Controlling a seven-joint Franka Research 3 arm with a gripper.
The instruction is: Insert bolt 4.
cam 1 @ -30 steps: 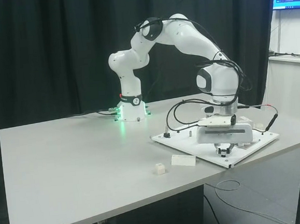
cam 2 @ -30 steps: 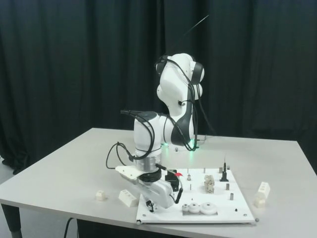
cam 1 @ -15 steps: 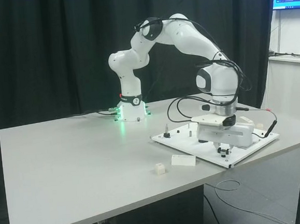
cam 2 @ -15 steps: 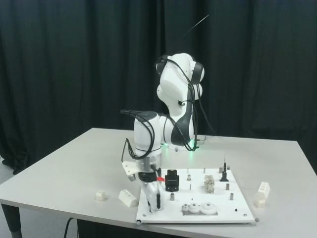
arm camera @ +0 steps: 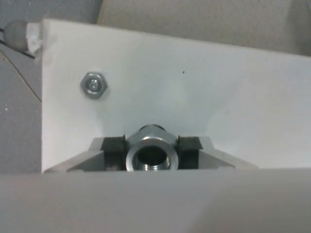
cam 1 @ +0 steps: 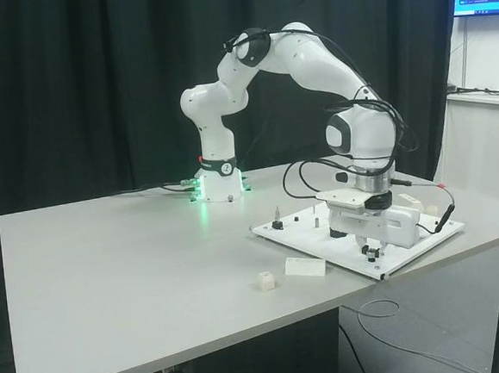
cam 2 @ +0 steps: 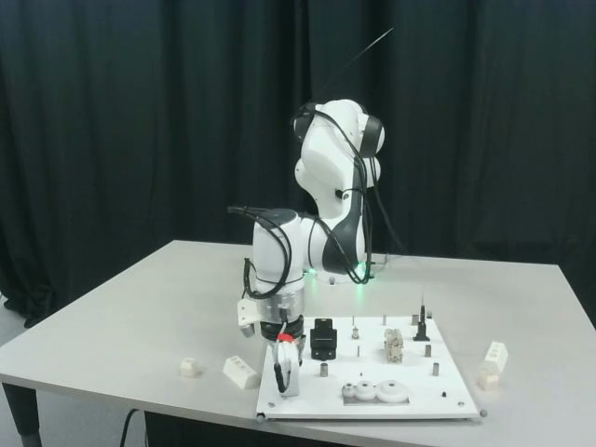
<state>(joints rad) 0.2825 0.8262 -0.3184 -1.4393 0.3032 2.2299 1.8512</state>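
Note:
In the wrist view a grey hexagonal bolt [arm camera: 151,155] with a threaded bore sits between my two black finger pads [arm camera: 112,149], so my gripper [arm camera: 151,156] is shut on it. Below it lies the white assembly board [arm camera: 204,97], close to one corner, where a grey hex nut [arm camera: 94,85] is fixed. In the room views the gripper [cam 1: 372,248] [cam 2: 283,384] points straight down, low over the board [cam 1: 304,239] [cam 2: 410,374] at its front corner. The bolt is too small to make out there.
The board carries a black part [cam 2: 323,338], white gear wheels [cam 2: 377,392] and small upright pins [cam 2: 422,321]. Loose white blocks [cam 1: 305,267] [cam 1: 265,280] lie on the grey table [cam 1: 108,258] beside the board, and more blocks [cam 2: 491,360] lie past its far side. Cables hang around the wrist.
The hand has turned about its vertical axis by roughly a quarter turn while staying over the same board corner. The cables swung round with it.

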